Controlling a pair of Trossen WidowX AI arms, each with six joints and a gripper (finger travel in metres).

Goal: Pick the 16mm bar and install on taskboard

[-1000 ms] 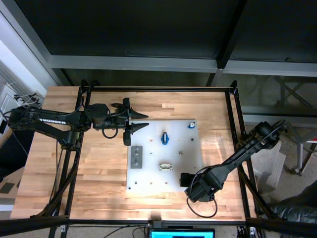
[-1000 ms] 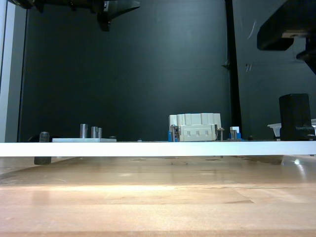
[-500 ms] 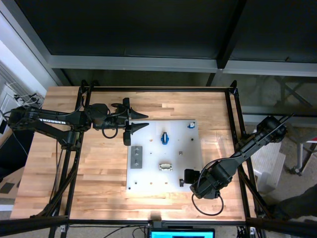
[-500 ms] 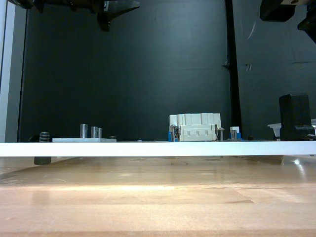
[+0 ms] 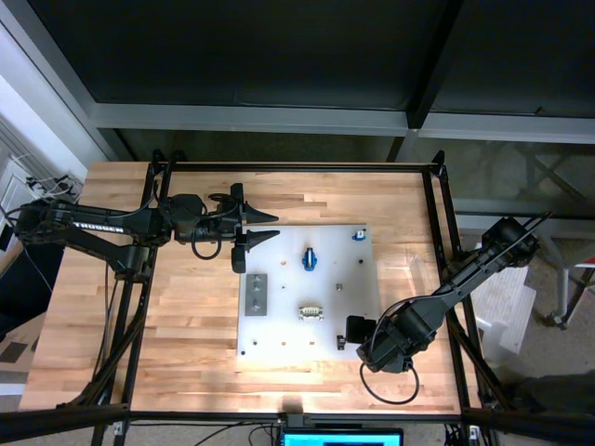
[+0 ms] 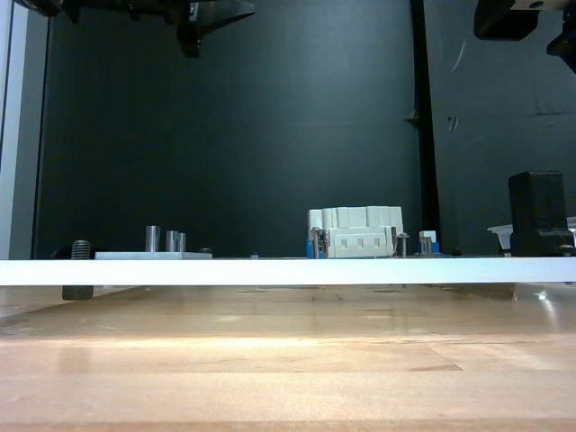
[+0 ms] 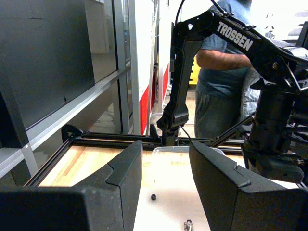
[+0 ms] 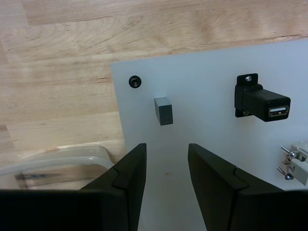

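Left hand: open, empty, above the flat white taskboard's far-left corner.
Right hand: open, empty, over the near-right corner.
Change: Right hand rose, drifted rightward.
16mm bar: unheld, whereabouts unclear; pick pending.

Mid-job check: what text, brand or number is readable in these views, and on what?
"TROSSEN": white, on the right arm, in the left wrist view.
White lettering on the left arm: too small to read.
Task board, black USB socket: no print visible.
Left hand open, raised by the board's far left corner; right hand open over its near right corner.
16mm bar: cannot tell where.
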